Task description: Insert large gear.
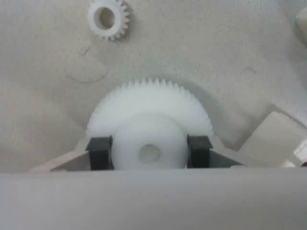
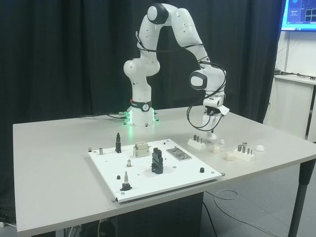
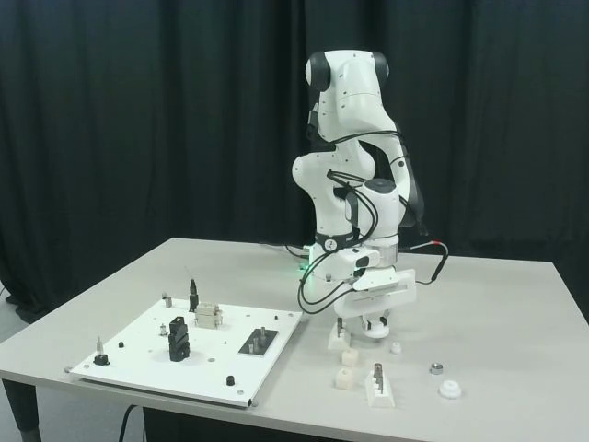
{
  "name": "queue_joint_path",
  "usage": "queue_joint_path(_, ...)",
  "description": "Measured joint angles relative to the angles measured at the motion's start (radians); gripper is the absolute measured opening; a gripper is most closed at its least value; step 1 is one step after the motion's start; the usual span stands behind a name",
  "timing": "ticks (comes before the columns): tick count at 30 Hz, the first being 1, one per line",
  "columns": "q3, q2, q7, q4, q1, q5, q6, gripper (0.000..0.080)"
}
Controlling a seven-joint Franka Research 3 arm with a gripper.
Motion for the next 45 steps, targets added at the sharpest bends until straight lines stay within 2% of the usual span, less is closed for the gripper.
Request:
queue_joint_path(23, 0.0, -0.004, 0.016, 0.002, -0.002, 0.0, 0.002, 0.0331)
queue_joint_path(32, -0.003, -0.021, 0.016, 0.005, -0.021, -0.005, 0.002, 0.0331)
queue_joint_path(37, -0.006, -0.038, 0.012, 0.01, -0.045, -0.025, 0.001, 0.0331)
queue_joint_path(45, -0.017, -0.071, -0.021, 0.02, -0.103, -0.078, -0.003, 0.0331)
